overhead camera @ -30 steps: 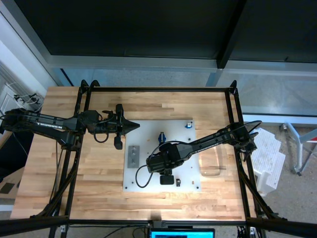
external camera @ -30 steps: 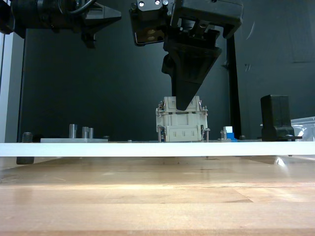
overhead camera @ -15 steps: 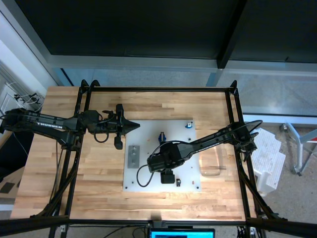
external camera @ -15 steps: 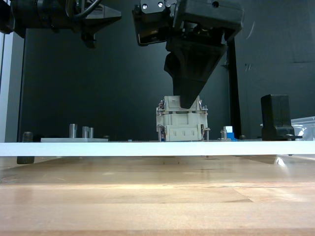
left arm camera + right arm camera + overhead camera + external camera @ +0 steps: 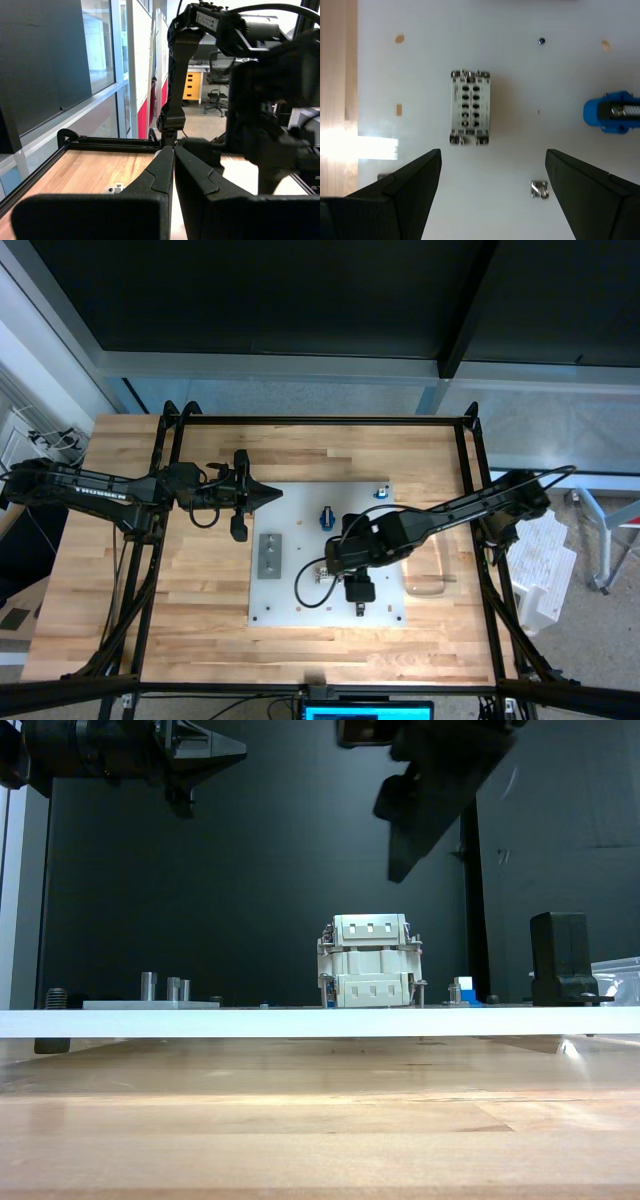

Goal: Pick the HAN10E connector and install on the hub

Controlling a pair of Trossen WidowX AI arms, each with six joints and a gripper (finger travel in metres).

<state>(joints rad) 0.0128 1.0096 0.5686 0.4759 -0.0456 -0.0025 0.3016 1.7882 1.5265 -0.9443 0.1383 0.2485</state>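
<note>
1. HAN10E connector (image 5: 372, 928) sits stacked on the hub (image 5: 372, 986), with nothing touching it
2. Right end effector (image 5: 492, 155) hangs above it, fingers spread wide, holding nothing
3. Left end effector (image 5: 268, 494) hovers well apart to the left, fingers pressed together
4. Hub stands on the white plate (image 5: 290, 605), which lies on the table (image 5: 200, 635)

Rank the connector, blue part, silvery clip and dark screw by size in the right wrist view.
1. connector
2. blue part, cut by the frame, so unsure
3. silvery clip
4. dark screw
The right gripper is open above the plate; left gripper shut, parked at the left.
</note>
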